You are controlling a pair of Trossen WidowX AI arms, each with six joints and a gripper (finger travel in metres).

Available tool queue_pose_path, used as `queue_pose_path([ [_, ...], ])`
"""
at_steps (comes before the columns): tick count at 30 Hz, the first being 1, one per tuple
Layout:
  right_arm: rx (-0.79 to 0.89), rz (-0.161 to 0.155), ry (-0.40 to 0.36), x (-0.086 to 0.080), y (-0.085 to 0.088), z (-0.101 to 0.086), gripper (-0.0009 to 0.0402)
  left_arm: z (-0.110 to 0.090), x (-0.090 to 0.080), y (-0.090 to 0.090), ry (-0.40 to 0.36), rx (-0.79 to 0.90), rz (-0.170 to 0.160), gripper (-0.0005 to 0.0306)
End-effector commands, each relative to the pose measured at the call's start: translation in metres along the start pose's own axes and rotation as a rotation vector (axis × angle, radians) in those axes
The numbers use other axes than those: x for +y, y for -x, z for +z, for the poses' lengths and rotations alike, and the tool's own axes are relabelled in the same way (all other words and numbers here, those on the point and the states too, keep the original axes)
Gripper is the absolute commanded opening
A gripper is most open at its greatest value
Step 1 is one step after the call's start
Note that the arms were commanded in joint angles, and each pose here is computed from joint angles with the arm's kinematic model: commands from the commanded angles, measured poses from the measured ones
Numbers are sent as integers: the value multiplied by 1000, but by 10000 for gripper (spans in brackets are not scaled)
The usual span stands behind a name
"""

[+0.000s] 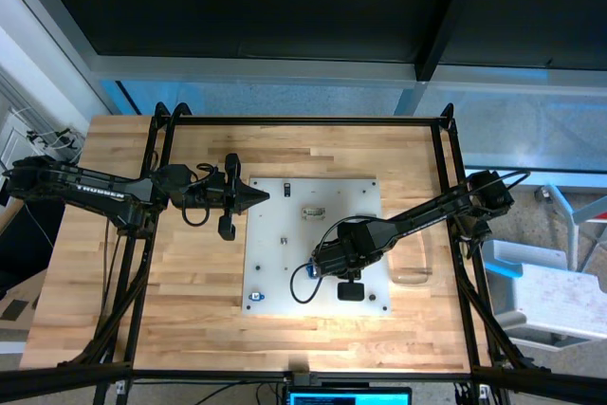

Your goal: Pick the 16mm cylinder and place it in the taskboard

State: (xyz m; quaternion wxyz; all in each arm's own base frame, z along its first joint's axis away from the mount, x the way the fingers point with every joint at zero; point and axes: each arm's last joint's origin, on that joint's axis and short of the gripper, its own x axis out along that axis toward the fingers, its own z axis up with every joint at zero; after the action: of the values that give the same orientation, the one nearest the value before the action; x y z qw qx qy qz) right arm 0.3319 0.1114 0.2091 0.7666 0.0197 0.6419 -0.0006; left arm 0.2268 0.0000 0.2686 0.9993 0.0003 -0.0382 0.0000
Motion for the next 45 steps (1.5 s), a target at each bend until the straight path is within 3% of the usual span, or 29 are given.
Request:
queue_pose_path([
  [1,-4,0,3,0,-1,0,12,0,0,0,0,0,0,0],
  [5,-5,-4,3,0,-1,0,12,0,0,0,0,0,0,0],
  [8,-12,-25,3,-1,-1,0,12,0,0,0,0,0,0,0],
  [45,-5,-17,2,-1,-1,0,12,0,0,0,0,0,0,0],
])
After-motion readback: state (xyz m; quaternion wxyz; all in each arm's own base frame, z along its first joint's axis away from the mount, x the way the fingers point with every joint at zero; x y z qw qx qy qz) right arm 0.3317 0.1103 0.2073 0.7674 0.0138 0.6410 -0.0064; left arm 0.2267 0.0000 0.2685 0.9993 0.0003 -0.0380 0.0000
